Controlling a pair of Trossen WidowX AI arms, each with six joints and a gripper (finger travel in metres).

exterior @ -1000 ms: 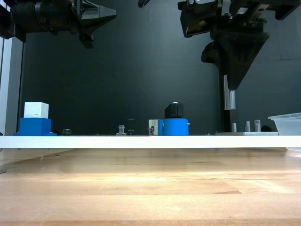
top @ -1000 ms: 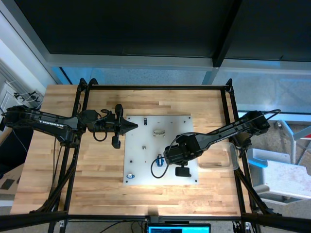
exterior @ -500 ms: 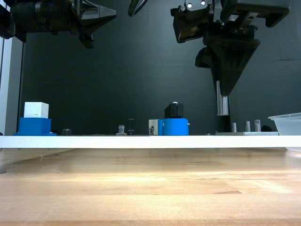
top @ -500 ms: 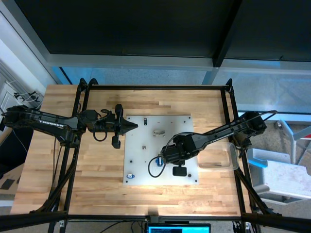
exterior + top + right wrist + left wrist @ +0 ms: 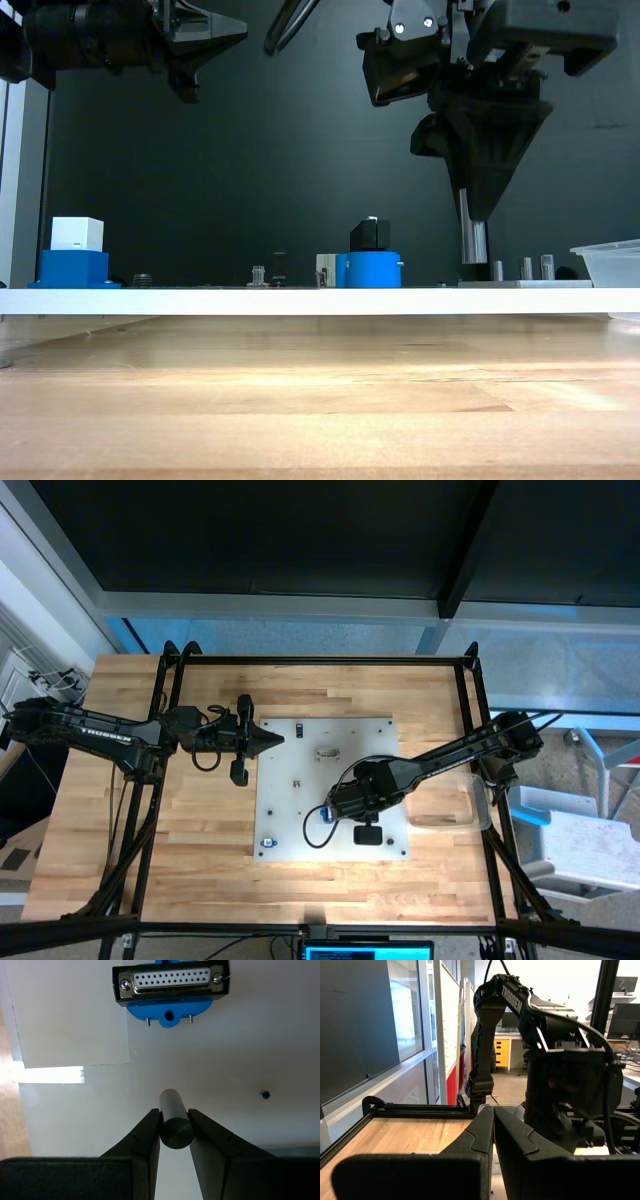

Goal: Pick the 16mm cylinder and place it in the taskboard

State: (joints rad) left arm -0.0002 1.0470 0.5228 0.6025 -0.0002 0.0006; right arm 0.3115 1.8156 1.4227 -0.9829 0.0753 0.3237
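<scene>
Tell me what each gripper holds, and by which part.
The right gripper pinches the 16mm cylinder by its upper end, upright above the taskboard. The left gripper, shut near the board's left edge, holds nothing.

A robotics lab: wooden workbench (image 5: 90, 820) in a black frame (image 5: 320, 661), a screen (image 5: 368, 951) at its 6 o'clock edge, glass partitions (image 5: 405, 1010), a yellow cabinet (image 5: 502, 1053).

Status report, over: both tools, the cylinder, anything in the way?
Left tool shut, parked high at left edge of taskboard. Right tool shut on 16mm cylinder, upright above it. Bare board beneath.
</scene>
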